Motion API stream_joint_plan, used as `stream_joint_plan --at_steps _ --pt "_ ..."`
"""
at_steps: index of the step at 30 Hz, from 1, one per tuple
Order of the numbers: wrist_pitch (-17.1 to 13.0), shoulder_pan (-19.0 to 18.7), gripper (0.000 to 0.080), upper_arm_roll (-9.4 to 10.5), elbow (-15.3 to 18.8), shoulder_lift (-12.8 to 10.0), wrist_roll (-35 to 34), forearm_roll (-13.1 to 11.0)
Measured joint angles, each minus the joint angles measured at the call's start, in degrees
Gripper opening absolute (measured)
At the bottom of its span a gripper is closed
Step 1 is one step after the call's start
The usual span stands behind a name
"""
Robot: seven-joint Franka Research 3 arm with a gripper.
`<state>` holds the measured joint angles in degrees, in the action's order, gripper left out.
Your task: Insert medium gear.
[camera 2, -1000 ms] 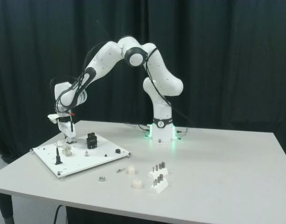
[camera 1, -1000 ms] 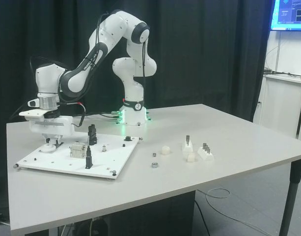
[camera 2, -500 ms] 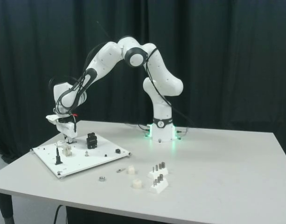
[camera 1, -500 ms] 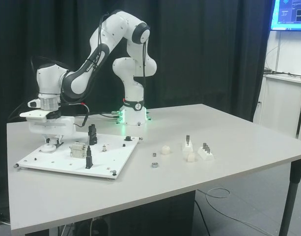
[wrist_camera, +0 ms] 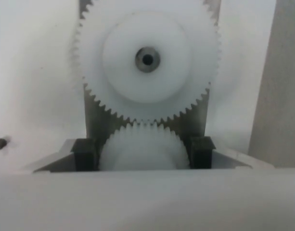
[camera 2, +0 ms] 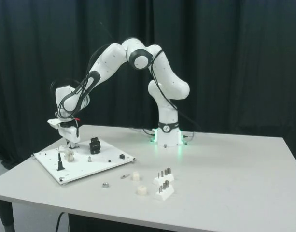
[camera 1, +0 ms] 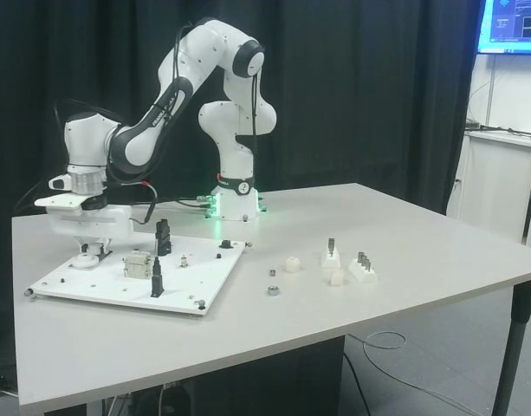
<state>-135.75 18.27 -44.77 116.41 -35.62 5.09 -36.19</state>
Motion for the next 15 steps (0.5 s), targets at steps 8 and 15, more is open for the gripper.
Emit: stream_joint_plan --at_steps 8,15 --pt "0.0 0.0 0.0399 -0.02 0.0 0.0 -5.4 -0.1" --pt "-0.1 0.0 0.0399 0.02 0.0 -0.2 -8.6 -0.1"
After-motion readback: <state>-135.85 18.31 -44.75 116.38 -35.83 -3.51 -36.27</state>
